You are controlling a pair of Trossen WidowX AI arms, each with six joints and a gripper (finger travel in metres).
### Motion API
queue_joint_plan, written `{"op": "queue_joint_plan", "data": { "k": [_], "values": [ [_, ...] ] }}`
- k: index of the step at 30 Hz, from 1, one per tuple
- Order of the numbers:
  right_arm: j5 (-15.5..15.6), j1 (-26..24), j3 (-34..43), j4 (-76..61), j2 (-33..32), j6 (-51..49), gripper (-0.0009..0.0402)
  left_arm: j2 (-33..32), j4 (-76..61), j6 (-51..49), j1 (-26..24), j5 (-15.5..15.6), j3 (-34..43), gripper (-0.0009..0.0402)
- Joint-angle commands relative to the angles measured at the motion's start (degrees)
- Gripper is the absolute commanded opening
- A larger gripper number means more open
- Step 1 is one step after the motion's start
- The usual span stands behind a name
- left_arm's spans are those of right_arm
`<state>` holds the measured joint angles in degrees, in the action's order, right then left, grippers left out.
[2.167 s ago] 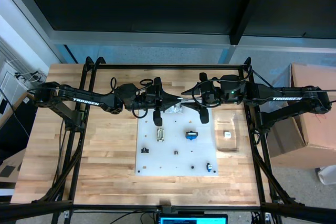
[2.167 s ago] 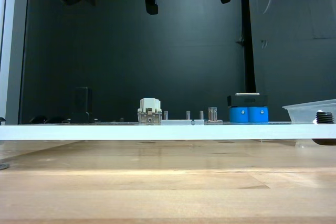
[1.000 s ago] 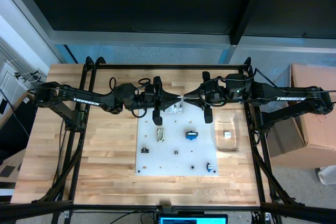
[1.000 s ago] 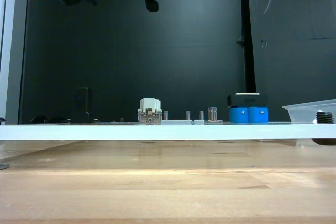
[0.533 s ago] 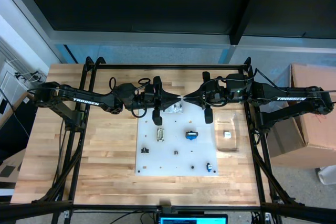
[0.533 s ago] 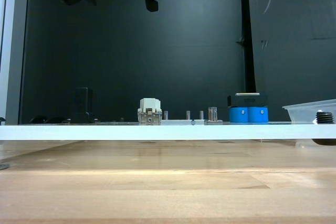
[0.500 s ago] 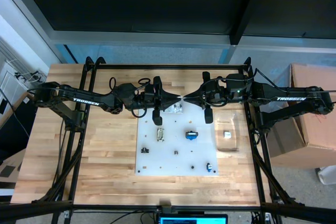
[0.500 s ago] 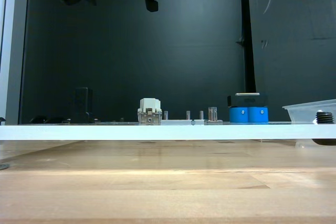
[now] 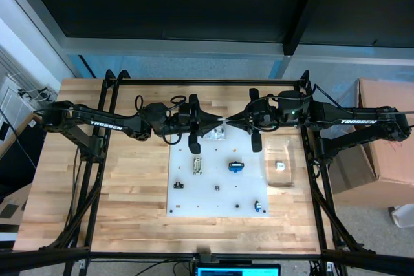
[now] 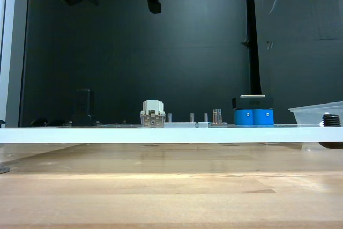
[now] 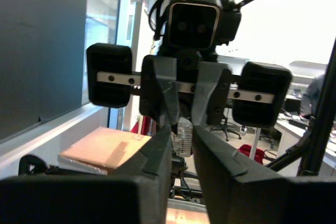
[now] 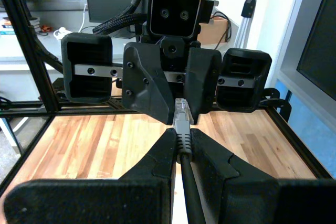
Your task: Pick the RJ45 connector and install on the taskboard
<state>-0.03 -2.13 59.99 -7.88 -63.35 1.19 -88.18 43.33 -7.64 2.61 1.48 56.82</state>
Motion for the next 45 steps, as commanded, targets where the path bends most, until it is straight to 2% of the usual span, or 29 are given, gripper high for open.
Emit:
{"op": "queue_joint_plan", "data": {
  "k": [1,7,14,25,34,39,45],
  "values": [
    [0.1,0.0,0.0,-2.7,0.5,-0.1,0.0000,0.0,-1.8,-0.5,0.0,0.1,0.0,0.0100],
    [0.1,0.2,0.0,-10.3,3.0,-0.1,0.0000,0.7,-5.7,-0.9,0.0,-0.2,0.0,0.0122],
    [0.1,0.7,2.1,-26.8,3.8,3.3,0.0000,1.3,-8.9,-0.9,0.0,-0.4,0.0,0.0119],
    [-0.4,9.7,2.4,-40.4,0.6,11.6,0.0000,1.1,-9.1,-0.8,0.0,-0.4,0.0,0.0122],
    [-1.0,19.4,8.1,-53.9,-9.4,18.5,0.0000,1.1,-9.9,-0.8,0.0,-0.3,0.0,0.0122],
    [-0.9,23.8,15.4,-63.8,-17.8,20.8,0.0000,1.1,-11.7,-0.8,0.0,-0.3,0.0,0.0122],
    [1.2,26.0,25.9,-73.3,-27.0,21.7,0.0000,1.1,-11.9,-0.8,0.0,-0.3,0.0,0.0122]
  ]
}}
